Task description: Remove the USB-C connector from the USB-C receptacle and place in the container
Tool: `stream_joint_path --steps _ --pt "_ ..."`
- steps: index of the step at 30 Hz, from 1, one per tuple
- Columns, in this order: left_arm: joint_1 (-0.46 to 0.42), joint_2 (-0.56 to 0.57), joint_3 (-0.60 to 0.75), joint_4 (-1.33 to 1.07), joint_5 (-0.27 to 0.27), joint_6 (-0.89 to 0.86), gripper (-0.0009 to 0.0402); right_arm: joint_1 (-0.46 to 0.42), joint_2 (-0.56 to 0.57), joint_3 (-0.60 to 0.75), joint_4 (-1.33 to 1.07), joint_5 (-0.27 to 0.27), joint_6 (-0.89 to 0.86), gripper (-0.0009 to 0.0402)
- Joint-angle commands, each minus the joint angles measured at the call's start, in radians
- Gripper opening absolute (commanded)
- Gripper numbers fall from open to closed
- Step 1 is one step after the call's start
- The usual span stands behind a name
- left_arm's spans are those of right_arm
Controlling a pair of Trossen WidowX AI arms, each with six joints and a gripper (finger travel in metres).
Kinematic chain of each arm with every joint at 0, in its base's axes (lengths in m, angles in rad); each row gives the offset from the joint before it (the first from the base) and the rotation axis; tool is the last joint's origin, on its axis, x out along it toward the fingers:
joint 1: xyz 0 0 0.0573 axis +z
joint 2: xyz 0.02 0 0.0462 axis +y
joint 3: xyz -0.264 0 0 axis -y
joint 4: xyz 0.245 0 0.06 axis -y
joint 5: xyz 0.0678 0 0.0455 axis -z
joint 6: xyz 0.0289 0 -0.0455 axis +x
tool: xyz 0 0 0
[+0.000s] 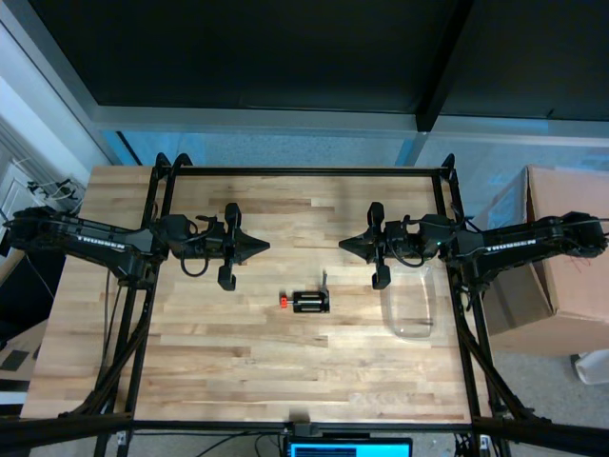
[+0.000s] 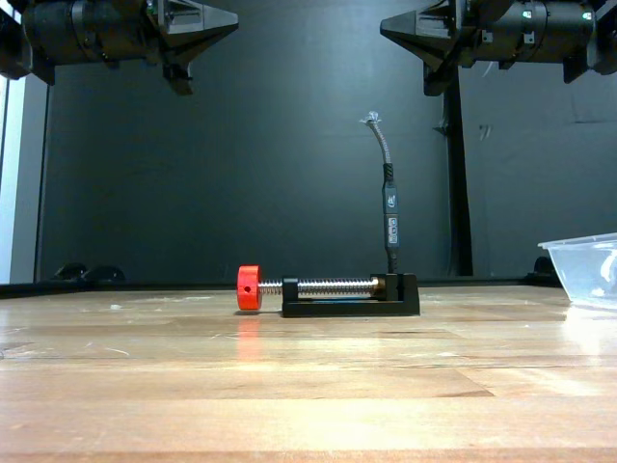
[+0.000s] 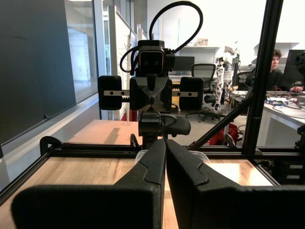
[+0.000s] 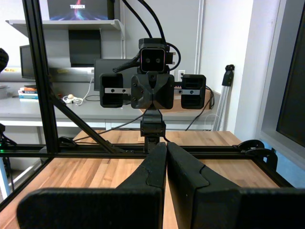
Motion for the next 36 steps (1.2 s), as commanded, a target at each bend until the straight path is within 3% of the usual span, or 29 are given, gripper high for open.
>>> stream_joint_path --steps 1,9,13,18,24,36 --pt "0.000 0.000 -0.001 -0.002 0.000 0.000 0.0000 0.002 0.000 -0.002 -0.051 -0.001 0.003 0.0000" --pt "0.000 0.000 -0.001 -0.002 0.000 0.000 0.0000 0.003 0.000 -0.002 -0.051 -0.001 0.008 0.0000" --pt "0.000 0.000 -0.001 -0.002 0.000 0.000 0.0000 0.005 0.000 0.010 -0.077 -0.005 0.092 0.0000" --pt "0.000 0.000 -0.001 -0.002 0.000 0.000 0.0000 0.028 0.013 0.143 -0.478 -0.002 0.105 0.0000" --pt "0.000 0.000 -0.001 -0.002 0.000 0.000 0.0000 0.089 0.107 0.369 -0.953 0.000 0.105 0.0000" --pt "0.000 0.000 -0.001 -0.002 0.000 0.000 0.0000 0.193 0.388 0.781 -1.515 0.008 0.128 0.0000"
